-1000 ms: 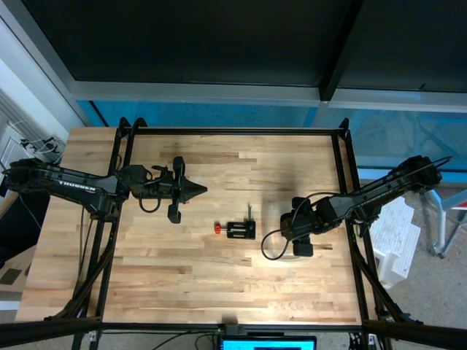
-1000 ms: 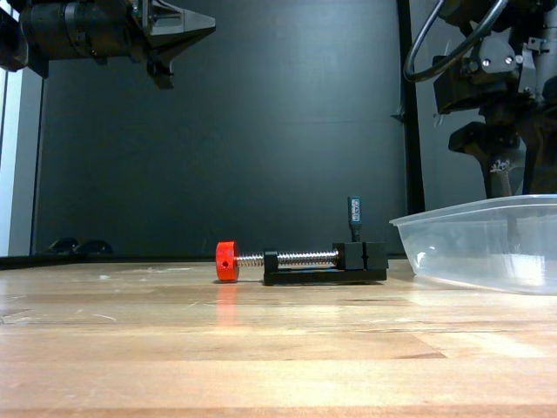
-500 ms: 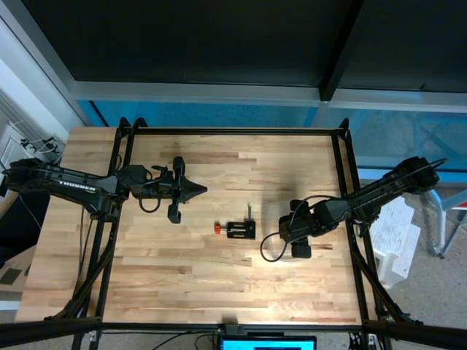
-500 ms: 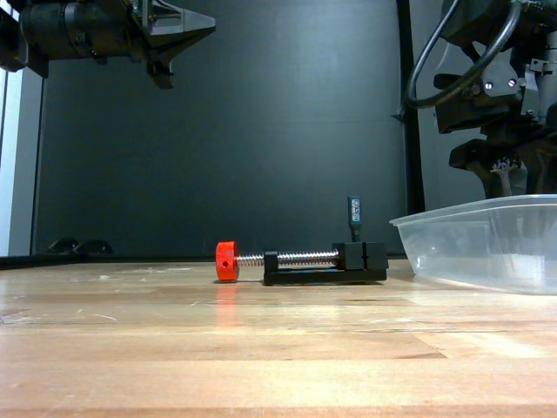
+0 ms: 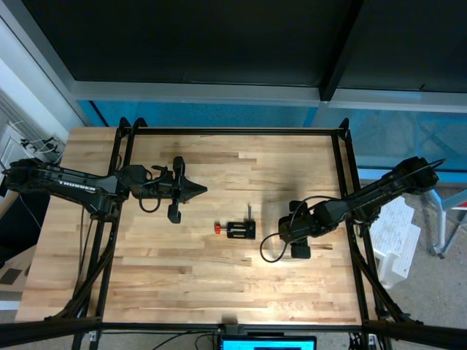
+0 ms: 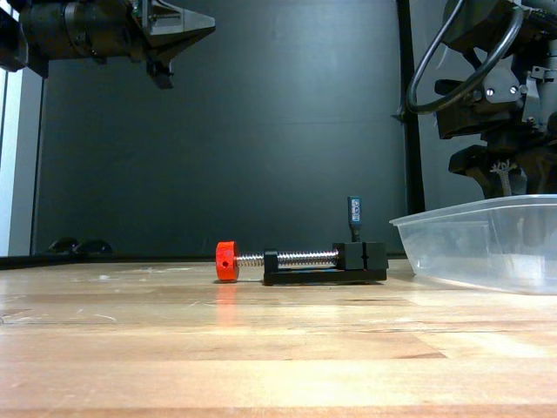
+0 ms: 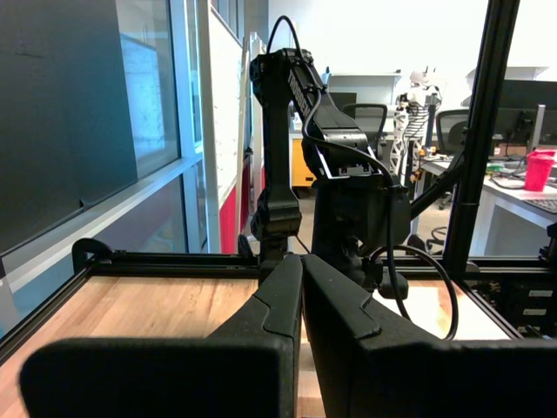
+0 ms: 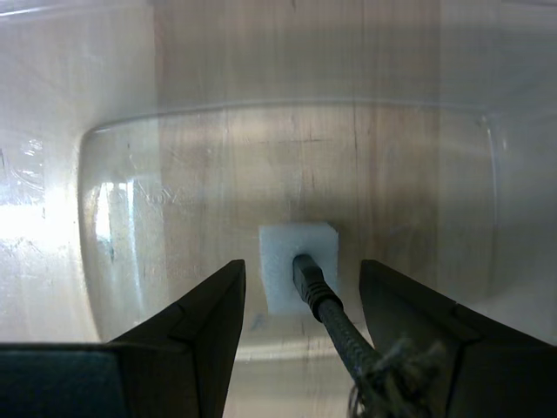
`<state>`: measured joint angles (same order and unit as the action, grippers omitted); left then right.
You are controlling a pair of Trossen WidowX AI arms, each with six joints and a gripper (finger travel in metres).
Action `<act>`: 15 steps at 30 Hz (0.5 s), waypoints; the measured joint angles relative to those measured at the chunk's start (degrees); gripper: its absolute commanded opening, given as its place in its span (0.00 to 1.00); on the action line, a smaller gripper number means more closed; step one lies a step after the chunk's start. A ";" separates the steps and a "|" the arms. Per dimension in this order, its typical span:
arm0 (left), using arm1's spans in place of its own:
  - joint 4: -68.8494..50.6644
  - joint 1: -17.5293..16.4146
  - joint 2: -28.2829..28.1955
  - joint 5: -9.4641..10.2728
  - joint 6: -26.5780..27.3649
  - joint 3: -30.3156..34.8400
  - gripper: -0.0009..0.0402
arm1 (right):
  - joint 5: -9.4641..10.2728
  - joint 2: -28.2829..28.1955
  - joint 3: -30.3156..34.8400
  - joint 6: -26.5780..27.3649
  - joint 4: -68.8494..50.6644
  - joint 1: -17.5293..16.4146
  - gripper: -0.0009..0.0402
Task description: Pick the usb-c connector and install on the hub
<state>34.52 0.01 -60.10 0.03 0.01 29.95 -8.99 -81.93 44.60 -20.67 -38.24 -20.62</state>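
The hub (image 5: 241,230) is a small black block with a red-orange knob (image 6: 226,260), lying mid-table; a thin dark upright piece (image 6: 353,214) stands on its block end. Inside the clear tray (image 6: 452,248), a dark usb-c connector (image 8: 306,275) on a short frayed cable sticks out of a white foam block (image 8: 280,272). My right gripper (image 8: 302,266) hangs open over the tray, its fingers (image 8: 202,319) on either side of the connector and apart from it. My left gripper (image 5: 195,189) is shut on nothing, held high left of the hub.
Black frame rails (image 5: 233,132) border the wooden table. The right arm's cable loop (image 5: 268,248) hangs beside the tray. In the left wrist view the right arm (image 7: 348,174) shows across the table beyond my left gripper (image 7: 301,279).
The right gripper has shifted slightly over the tray, a little nearer the table's front. The left arm and the hub have not moved.
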 measured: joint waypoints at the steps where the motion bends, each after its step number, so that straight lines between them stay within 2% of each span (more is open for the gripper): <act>1: -0.02 0.00 0.00 0.00 0.02 0.00 0.02 | 0.00 0.00 -0.02 0.02 0.00 0.00 0.40; 15: 0.00 0.00 0.00 -0.02 0.00 0.00 0.02 | -0.02 0.02 -0.15 0.61 0.00 0.00 0.20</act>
<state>34.52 0.01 -60.10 0.01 0.01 29.95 -9.02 -81.91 44.45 -20.05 -38.24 -20.62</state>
